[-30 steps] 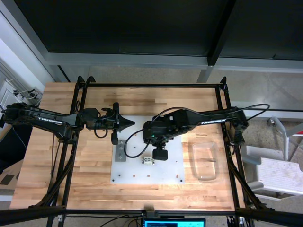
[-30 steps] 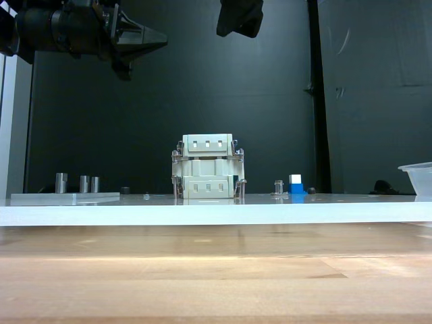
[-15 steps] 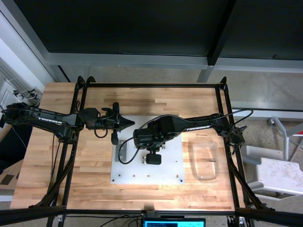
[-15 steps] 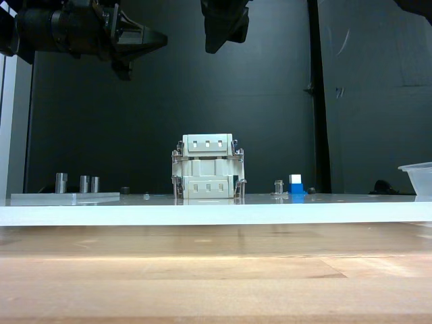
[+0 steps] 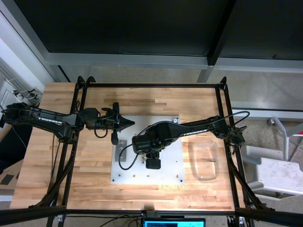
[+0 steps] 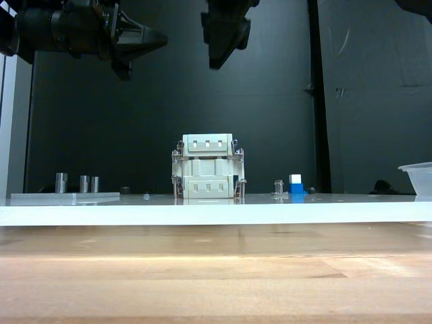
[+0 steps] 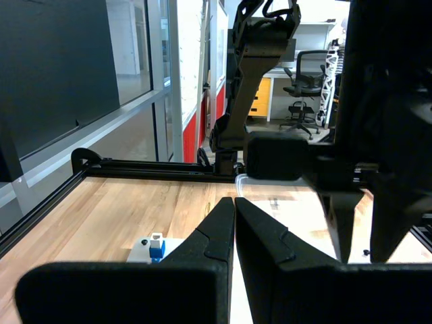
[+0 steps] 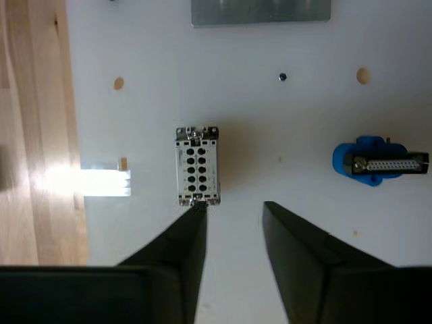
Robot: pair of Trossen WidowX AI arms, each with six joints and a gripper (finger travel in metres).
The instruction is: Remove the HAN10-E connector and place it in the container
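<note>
The HAN10-E connector (image 6: pixel 208 169) is a pale grey-beige block with metal ends, standing on the white board (image 6: pixel 216 209). My right gripper (image 6: pixel 218 62) hangs well above it, pointing down. The right wrist view shows the connector (image 8: pixel 197 165) just beyond one fingertip, not between the jaws, and the right gripper (image 8: pixel 233 204) open and holding nothing. In the high view the right gripper (image 5: pixel 152 162) hides the connector. The container (image 5: pixel 204 161) is a clear tray on the table right of the board. My left gripper (image 5: pixel 127 124) hovers shut over the board's far left corner.
A blue knob-like part (image 8: pixel 378 162) and a grey metal block (image 8: pixel 260 10) sit on the board near the connector. Small metal posts (image 6: pixel 84 183) stand at the board's left. The container's rim (image 6: pixel 418 177) shows at the far right. A black frame (image 5: pixel 151 86) surrounds the table.
My right arm has swung left and toward the near edge over the board, bringing its gripper above the connector and slightly lower. The left arm has not moved.
</note>
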